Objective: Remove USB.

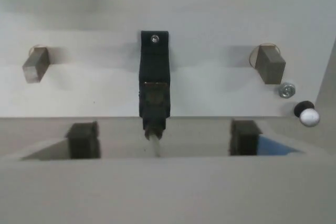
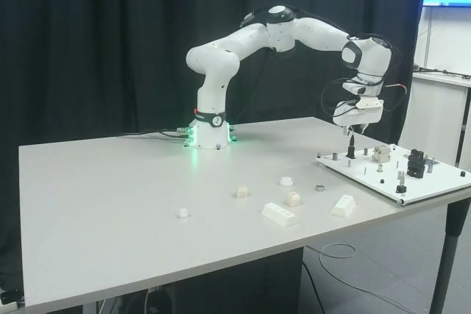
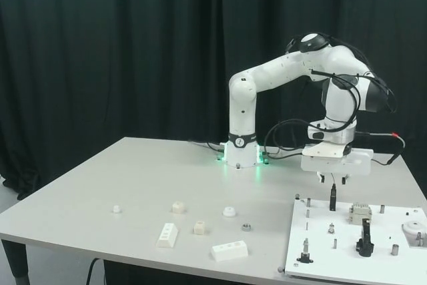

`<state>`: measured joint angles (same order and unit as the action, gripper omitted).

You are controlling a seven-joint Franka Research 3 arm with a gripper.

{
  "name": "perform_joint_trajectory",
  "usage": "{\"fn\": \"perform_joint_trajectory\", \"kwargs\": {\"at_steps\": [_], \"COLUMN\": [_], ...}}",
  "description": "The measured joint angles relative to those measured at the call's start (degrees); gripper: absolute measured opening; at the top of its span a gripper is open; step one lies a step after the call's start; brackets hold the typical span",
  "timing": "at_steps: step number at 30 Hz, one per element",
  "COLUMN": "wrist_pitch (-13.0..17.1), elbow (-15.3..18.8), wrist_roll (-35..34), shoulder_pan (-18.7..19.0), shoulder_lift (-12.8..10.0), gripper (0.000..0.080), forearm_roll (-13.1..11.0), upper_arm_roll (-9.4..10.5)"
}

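Observation:
A black USB plug (image 1: 155,98) stands upright in a black socket block on the white board (image 1: 210,14). My gripper (image 1: 164,139) is open, and its two black fingertips (image 1: 84,140) flank the plug at a wide gap without touching it. From the room cameras the gripper (image 3: 331,179) hovers just above the plug (image 3: 332,202) near the board's (image 3: 320,255) far left part. The first room view shows the same: gripper (image 2: 352,131) over the plug (image 2: 351,149) on the board (image 2: 434,185).
Two grey pegs (image 1: 37,65) (image 1: 271,64), a nut (image 1: 286,90) and a black-and-white knob (image 1: 307,114) lie near the plug. Other fixtures (image 3: 363,238) stand on the board. Several white blocks (image 3: 229,250) (image 3: 167,235) lie on the grey table (image 3: 100,185).

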<state>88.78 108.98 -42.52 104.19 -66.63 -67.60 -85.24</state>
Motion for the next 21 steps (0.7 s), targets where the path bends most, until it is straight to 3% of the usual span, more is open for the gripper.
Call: {"fn": "perform_joint_trajectory", "kwargs": {"at_steps": [2, 3, 12, 13, 17, 18, 21], "wrist_pitch": [0.11, 0.16, 0.21, 0.21, 0.21, 0.21, 0.21], "elbow": [0.28, 0.40, 0.87, 0.87, 0.87, 0.87, 0.87], "wrist_roll": [0.00, 0.00, 0.00, -0.02, -0.44, -0.66, -1.19], "shoulder_pan": [0.14, 0.20, 0.29, 0.30, 0.48, 0.54, 0.70], "shoulder_lift": [0.00, 0.00, 0.02, 0.04, 0.21, 0.24, 0.25], "gripper": [0.0697, 0.0504, 0.0504, 0.0132, 0.0132, 0.0030, 0.0030], "forearm_roll": [0.00, 0.00, 0.00, -0.01, -0.28, -0.33, -0.44], "upper_arm_roll": [0.00, 0.00, -0.01, -0.02, -0.04, -0.04, -0.04]}}
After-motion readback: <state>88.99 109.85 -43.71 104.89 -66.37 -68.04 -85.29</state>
